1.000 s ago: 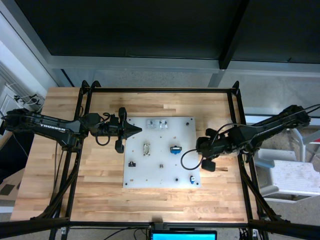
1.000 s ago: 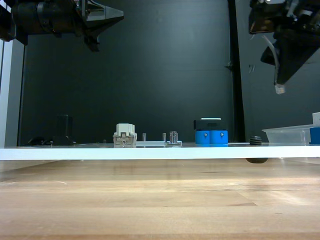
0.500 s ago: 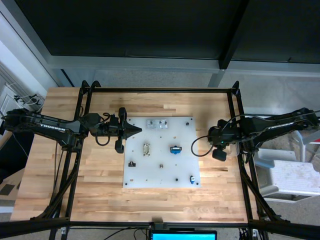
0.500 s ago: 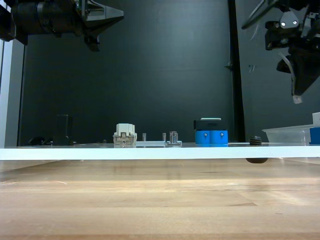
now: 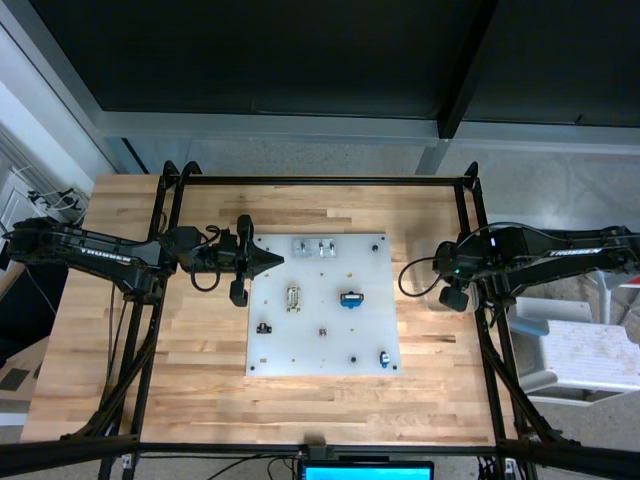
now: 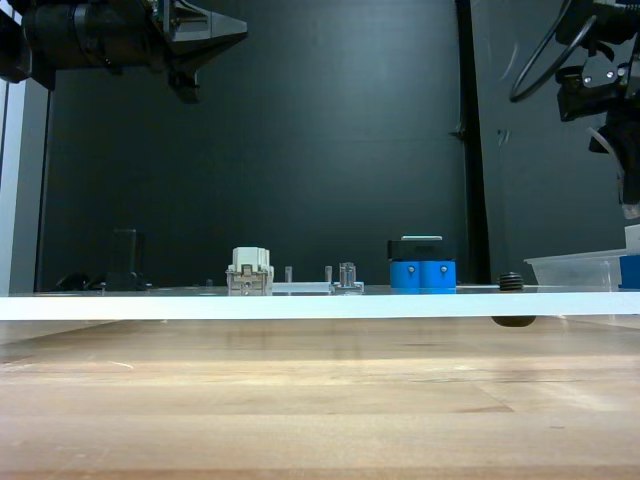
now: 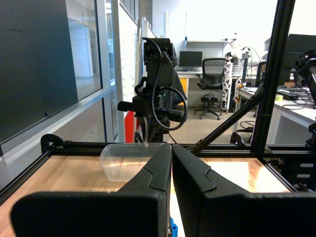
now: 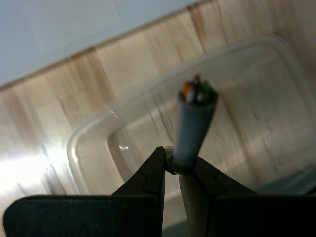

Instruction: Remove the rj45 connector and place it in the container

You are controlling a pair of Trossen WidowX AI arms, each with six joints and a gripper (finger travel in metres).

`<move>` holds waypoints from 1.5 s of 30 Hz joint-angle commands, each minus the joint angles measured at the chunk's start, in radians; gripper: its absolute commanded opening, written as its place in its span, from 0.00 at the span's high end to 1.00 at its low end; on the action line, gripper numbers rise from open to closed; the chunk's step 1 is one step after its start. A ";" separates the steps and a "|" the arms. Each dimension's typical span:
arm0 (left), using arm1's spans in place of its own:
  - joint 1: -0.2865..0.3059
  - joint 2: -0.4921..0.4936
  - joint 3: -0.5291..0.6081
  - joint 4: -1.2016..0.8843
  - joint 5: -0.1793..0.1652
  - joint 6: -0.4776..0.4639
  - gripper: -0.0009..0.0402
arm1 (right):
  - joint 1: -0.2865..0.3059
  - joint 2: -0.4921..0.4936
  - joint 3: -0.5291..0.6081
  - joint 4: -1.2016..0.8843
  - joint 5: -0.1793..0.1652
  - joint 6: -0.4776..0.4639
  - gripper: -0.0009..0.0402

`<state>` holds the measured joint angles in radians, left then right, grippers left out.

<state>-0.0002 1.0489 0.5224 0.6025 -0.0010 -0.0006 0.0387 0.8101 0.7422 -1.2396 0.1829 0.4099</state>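
My right gripper is shut on the rj45 connector, a pale plug with a short grey cable stub showing coloured wire ends. It hangs over the clear container, which rests on the wood just right of the white board. From table level the right gripper holds the plug a little above the container. The left wrist view also shows the container. My left gripper is shut and empty, high over the board's left edge.
On the board stand a beige oblong connector, a larger blue block, a small blue socket piece near the front right corner, and a few small fittings. Black frame rails border the table.
My right arm has swung right, off the board, carrying the connector to above the container and slightly lower. The left arm has not moved.
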 commanded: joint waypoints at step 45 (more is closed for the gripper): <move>0.000 0.000 0.000 0.000 0.000 0.000 0.98 | -0.039 -0.017 0.001 -0.070 0.008 0.027 0.46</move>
<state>-0.0002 1.0489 0.5228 0.6025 -0.0010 -0.0002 0.0002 0.7925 0.7422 -1.3102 0.1905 0.4358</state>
